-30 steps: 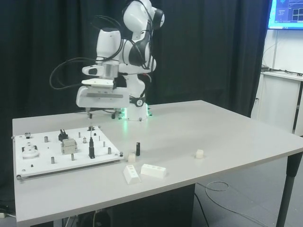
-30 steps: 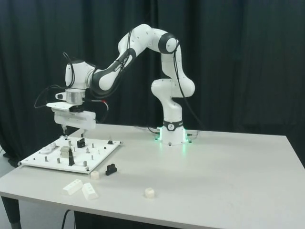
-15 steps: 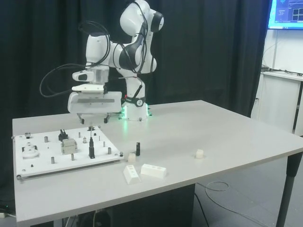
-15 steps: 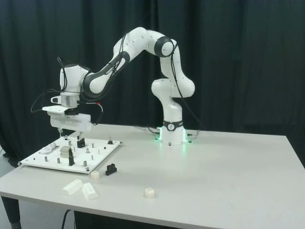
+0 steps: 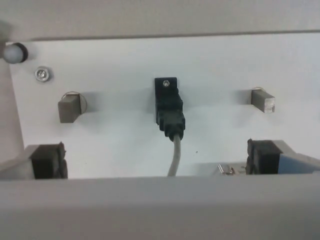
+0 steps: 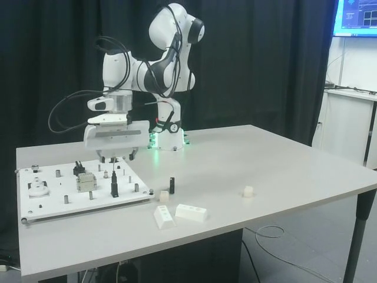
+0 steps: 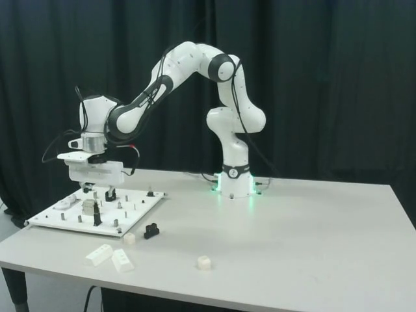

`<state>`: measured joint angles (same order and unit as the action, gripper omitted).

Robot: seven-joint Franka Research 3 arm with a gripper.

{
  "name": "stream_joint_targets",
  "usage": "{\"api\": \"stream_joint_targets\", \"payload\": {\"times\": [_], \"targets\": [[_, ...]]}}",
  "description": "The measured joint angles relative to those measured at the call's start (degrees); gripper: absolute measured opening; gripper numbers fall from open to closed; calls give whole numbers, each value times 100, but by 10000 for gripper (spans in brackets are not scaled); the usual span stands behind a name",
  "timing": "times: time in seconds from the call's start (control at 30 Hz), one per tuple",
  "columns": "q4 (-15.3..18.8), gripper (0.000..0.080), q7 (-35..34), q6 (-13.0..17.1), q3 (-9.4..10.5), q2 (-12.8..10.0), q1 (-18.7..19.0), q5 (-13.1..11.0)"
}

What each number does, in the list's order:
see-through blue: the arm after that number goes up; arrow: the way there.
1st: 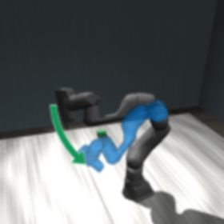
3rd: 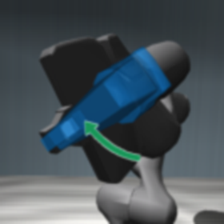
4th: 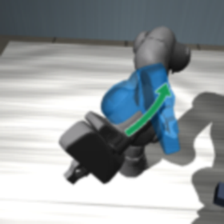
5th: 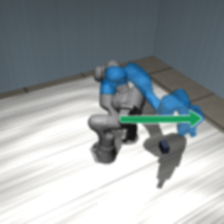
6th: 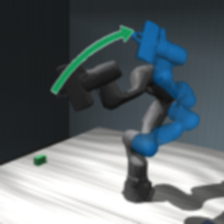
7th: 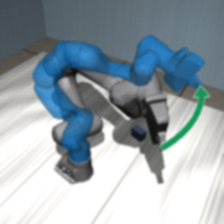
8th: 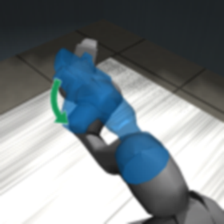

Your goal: Remove USB.

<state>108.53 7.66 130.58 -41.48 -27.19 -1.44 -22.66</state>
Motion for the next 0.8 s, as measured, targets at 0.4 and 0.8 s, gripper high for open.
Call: {"api": "stream_joint_targets", "payload": {"times": [0.4,0.8], "targets": [[-107,800,244,9,25,-288,-76,-245],[-219,684,389,19,110,-457,-196,-284]]}}
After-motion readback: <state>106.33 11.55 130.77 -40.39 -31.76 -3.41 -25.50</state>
